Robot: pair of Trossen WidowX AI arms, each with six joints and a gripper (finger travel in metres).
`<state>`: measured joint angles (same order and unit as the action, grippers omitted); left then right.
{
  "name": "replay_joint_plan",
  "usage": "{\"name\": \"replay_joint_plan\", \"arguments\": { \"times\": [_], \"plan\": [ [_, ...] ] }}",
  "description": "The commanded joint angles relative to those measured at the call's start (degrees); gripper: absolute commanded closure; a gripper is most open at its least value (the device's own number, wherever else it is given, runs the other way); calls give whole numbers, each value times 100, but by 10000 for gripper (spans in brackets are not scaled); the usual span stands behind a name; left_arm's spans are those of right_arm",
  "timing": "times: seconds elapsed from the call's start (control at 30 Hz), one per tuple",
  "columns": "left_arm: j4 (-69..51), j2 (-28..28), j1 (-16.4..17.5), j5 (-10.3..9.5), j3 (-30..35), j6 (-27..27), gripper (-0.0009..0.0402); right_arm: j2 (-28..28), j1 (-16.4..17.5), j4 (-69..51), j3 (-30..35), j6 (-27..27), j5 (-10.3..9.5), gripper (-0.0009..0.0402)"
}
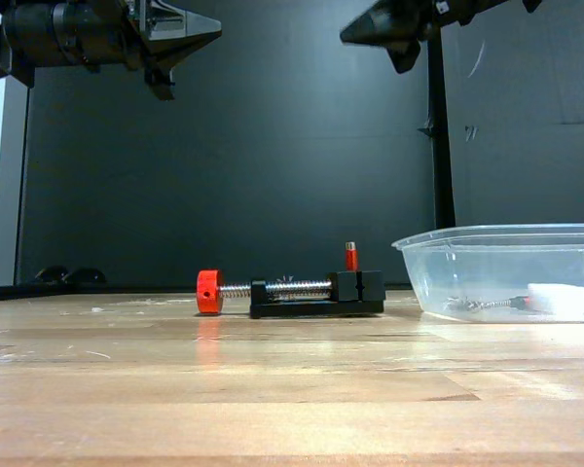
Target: Remove the RCA connector from the receptacle and place in the container
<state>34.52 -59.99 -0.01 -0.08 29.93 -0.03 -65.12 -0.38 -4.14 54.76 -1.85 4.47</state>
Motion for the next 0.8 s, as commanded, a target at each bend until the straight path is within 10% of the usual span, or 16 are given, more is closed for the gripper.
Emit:
{"name": "replay_joint_plan", "arguments": {
  "times": [0.03, 0.8],
  "plan": [
    [2, -2, 0, 2, 2, 0, 393, 133, 44, 664, -337, 59, -9, 393],
    [2, -2, 0, 2, 2, 0, 393, 278, 55, 2896, -1725, 330, -260, 393]
  ]
}}
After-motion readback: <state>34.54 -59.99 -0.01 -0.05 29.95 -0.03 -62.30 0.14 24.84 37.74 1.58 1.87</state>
